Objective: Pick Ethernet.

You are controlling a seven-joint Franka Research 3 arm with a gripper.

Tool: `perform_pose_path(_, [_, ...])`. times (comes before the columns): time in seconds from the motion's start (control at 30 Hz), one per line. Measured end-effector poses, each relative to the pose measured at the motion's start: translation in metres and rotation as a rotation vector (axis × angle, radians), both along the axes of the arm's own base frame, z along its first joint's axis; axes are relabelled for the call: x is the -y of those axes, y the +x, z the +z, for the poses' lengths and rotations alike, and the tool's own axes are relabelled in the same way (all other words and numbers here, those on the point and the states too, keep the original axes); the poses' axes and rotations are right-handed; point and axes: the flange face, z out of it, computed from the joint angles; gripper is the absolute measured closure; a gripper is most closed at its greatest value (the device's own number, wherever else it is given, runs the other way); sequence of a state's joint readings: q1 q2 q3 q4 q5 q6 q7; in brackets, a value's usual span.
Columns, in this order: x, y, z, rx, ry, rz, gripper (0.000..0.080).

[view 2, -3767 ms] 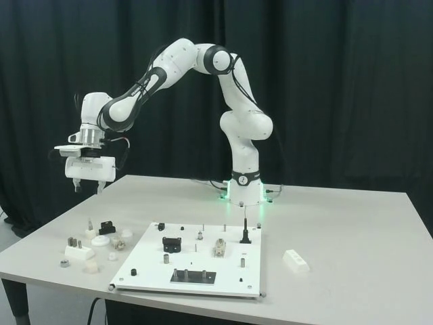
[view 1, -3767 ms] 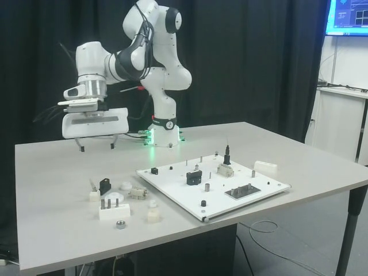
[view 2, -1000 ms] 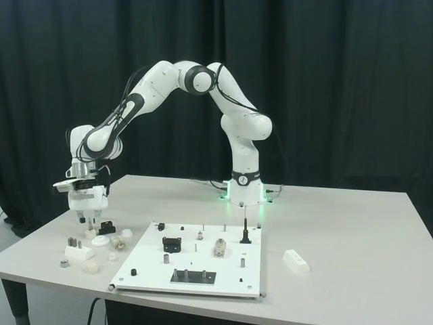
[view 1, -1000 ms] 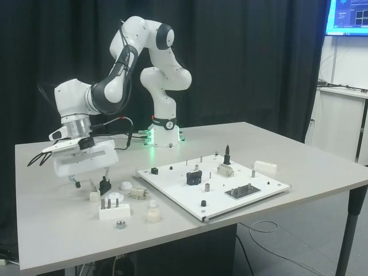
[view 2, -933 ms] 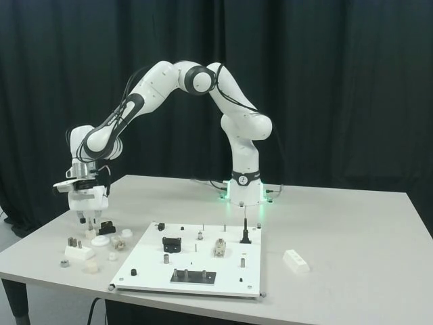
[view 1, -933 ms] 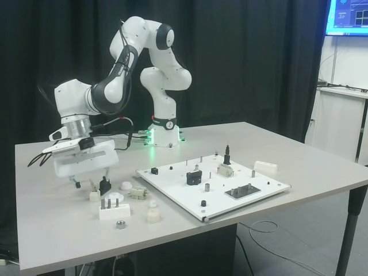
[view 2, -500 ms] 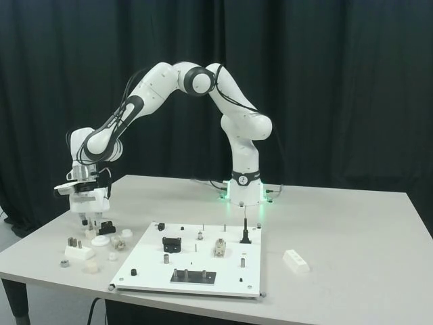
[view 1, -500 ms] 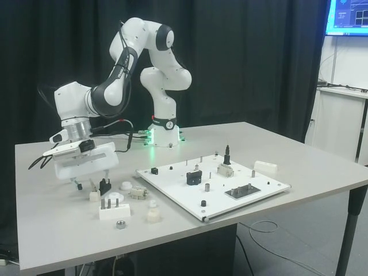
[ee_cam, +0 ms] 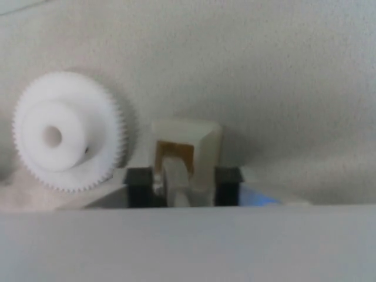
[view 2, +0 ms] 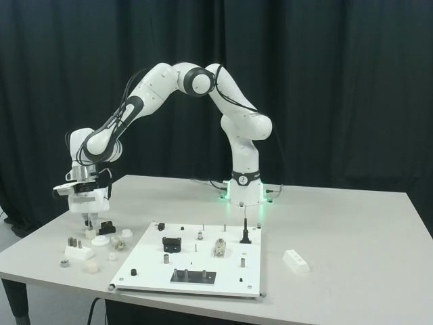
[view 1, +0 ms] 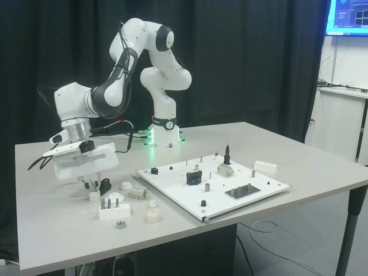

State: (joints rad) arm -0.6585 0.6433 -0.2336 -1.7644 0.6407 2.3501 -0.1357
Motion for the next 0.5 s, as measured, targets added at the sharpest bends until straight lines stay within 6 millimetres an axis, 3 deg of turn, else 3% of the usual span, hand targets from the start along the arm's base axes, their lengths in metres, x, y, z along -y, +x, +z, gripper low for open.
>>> perform_pose_path(0.13, [0.0001, 0.0013, 0.0012, 0.002, -0.003, 0.005, 0.046])
perform_pose_path(0.17, [0.0001, 0.0017, 0.0015, 0.003, -0.003, 0.005, 0.0622])
perform_pose_path(0.23, [0.0002, 0.0026, 0.0023, 0.004, -0.003, 0.007, 0.0622])
perform_pose_path(0.27, [0.0002, 0.0032, 0.0028, 0.004, -0.004, 0.009, 0.0725])
perform_pose_path(0.5, [0.0001, 0.0086, 0.0078, 0.01, -0.003, 0.025, 0.0725])
